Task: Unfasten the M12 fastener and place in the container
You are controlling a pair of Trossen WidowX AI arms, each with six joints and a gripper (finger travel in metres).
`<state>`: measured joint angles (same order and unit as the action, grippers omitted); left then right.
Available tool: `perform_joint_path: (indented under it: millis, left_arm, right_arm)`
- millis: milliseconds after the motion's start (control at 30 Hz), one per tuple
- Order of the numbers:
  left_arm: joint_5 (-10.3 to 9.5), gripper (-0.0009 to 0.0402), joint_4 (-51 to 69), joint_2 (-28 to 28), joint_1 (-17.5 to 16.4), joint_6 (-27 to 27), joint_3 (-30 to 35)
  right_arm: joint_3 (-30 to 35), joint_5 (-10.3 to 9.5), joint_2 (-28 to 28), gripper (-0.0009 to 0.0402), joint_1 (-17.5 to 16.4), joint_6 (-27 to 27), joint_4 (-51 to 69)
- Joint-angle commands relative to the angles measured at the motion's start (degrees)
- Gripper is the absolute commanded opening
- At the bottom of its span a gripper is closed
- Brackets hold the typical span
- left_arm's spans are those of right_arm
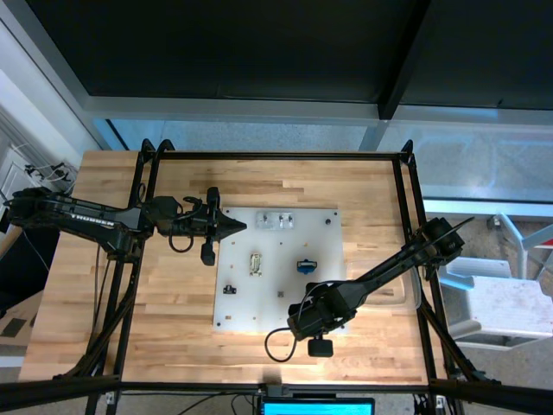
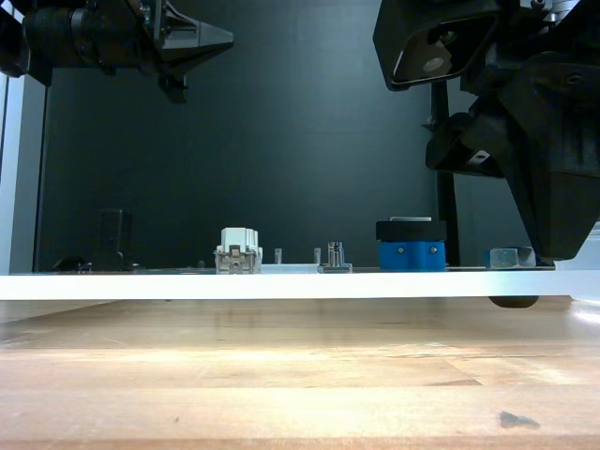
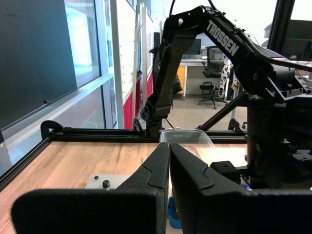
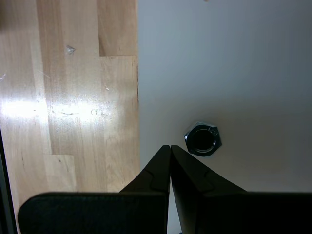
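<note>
- Wooden worktop [image 1: 173, 303] carries the white board [image 1: 259, 298] at its middle. The M12 fastener [image 4: 203, 139] sits on that board, close to the side facing the worktop's near edge. From its dark centre I judge it is on its stud, not yet unscrewed.
- My right tool [image 4: 170, 147] hangs over it pinched together on nothing. Its tips are just beside the nut, not around it, so a wrist turn from here would grip nothing and loosen nothing.
- If I go down as I am, the closed tips meet bare board or the nut's shoulder. They could skid or jam.
- I need to spread the fingers and shift sideways. If the shift falls short, one finger lands on top of the nut instead of beside it.
- The nut is small and smooth, so once free it may slip out on the way to the container [image 3: 187, 136]. That lies toward the worktop's right edge, well apart, and a nut dropped on the wood could roll away.
- My left tool [image 3: 169, 148] is closed and empty, held high near the board's far left corner. I see little risk from it while it is parked.
</note>
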<state>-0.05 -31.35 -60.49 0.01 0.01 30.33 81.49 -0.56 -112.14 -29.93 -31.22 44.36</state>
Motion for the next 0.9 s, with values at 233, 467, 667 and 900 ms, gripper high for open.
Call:
perform_joint_path:
  millis: [233, 467, 667, 900]
  left_arm:
    - [0.02, 0.0, 0.0, 0.0, 0.0, 0.0, 0.0]
    - [0.0, 0.0, 0.0, 0.0, 0.0, 0.0, 0.0]
    - [0.02, 0.0, 0.0, 0.0, 0.0, 0.0, 0.0]
    - [0.02, 0.0, -0.02, 0.02, 0.0, 0.0, 0.0]
  right_arm:
    - [0.04, 0.94, -0.02, 0.0, -0.04, -0.02, 0.17]
    - [1.97, 19.65, 1.16, 0.0, -0.26, -3.3, 11.69]
    - [4.24, 22.67, 1.66, 0.0, -0.42, -4.31, 15.3]
    - [4.22, 15.15, 1.79, 0.0, -0.46, -4.33, 14.62]
